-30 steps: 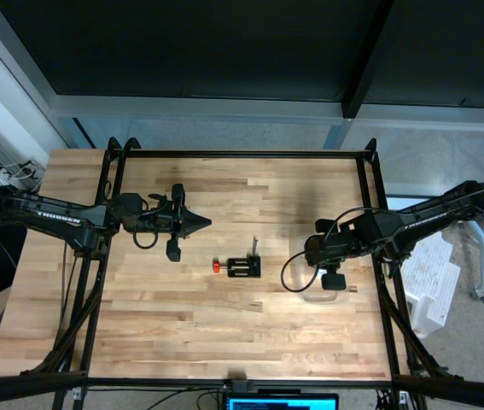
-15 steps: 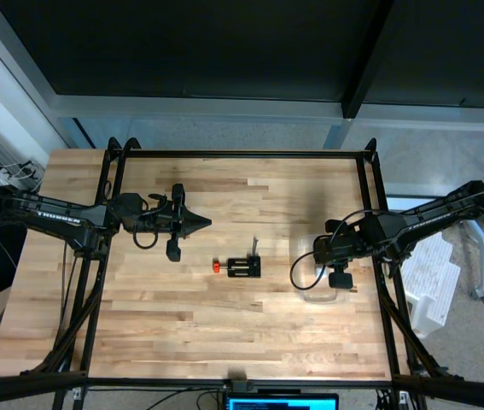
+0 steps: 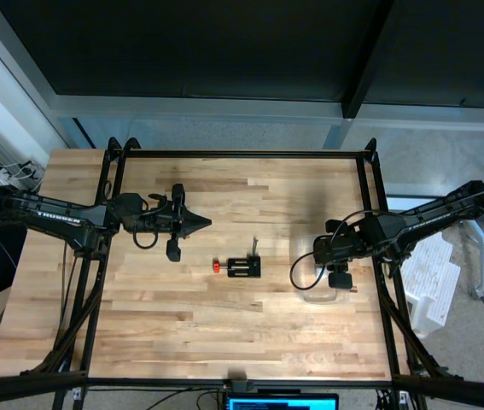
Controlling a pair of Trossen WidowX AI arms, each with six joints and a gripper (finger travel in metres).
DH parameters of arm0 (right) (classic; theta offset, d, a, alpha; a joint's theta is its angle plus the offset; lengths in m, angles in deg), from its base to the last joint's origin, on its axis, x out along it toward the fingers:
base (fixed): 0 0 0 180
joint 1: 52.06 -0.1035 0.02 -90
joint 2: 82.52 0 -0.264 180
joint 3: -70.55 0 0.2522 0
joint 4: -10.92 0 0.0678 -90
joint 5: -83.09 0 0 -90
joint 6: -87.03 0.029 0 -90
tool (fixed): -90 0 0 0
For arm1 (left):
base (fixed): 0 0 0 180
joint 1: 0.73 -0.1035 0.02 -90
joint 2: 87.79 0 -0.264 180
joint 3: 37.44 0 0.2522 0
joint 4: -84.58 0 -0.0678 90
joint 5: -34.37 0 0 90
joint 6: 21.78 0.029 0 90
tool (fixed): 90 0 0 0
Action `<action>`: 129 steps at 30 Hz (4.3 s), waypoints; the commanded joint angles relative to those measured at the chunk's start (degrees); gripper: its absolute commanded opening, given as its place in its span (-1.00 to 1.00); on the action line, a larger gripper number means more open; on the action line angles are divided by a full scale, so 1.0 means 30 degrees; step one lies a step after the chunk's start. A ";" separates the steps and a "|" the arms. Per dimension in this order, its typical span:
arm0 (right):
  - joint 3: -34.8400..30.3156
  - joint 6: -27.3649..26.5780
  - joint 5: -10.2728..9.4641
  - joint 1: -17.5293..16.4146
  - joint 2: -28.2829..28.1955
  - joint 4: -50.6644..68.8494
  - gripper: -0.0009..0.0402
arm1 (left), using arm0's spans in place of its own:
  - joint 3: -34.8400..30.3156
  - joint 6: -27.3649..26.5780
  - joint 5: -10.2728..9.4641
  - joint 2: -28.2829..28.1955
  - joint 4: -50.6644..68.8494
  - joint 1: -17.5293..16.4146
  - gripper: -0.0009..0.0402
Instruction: Remove the USB-C connector from taskboard and place in the container
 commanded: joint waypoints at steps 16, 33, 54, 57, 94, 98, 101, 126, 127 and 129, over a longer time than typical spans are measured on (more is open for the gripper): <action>-0.2339 0.0495 0.0066 0.0073 0.0007 0.0525 -0.29 | 0.0000 0.0000 0.0007 0.0000 -0.0007 0.0000 -0.96; -0.2412 -0.4306 -0.1268 0.3869 0.0954 -1.0127 -0.97 | 0.0000 0.0000 0.0007 -0.0007 -0.0007 0.0000 -0.96; 0.2062 -0.5348 -0.2659 0.6135 0.0954 -2.6126 -0.96 | 0.0000 0.0000 0.0007 -0.0007 -0.0007 0.0000 -0.96; 0.2229 -0.5770 -0.2659 0.6127 0.0954 -2.6512 -0.96 | 0.0000 0.0000 0.0007 0.0000 -0.0007 0.0000 -0.96; 0.2769 -0.5566 -0.2645 0.6127 0.0058 -2.8203 -0.96 | 0.0000 0.0000 0.0007 0.0000 -0.0007 0.0000 -0.96; 0.2769 -0.5566 -0.2652 0.6127 0.0058 -2.8144 -0.96 | 0.0000 0.0000 0.0007 -0.0007 -0.0007 0.0000 -0.96; 0.2776 -0.5566 -0.2652 0.6127 0.0058 -2.8035 -0.96 | 0.0000 0.0000 0.0007 0.0000 0.0000 0.0000 -0.96; 0.2776 -0.5559 -0.1989 0.6135 0.0058 -2.8210 -0.96 | 0.0000 0.0000 0.0007 -0.0007 0.0000 -0.0007 -0.96; 0.2776 -0.5559 -0.2004 0.6135 0.0058 -2.8210 -0.96 | 0.0000 0.0000 0.0000 -0.0007 0.0000 0.0000 -0.96; 0.2776 -0.5559 -0.2004 0.6135 0.0058 -2.8203 -0.96 | 0.0000 0.0000 0.0007 -0.0007 0.0000 -0.0007 -0.96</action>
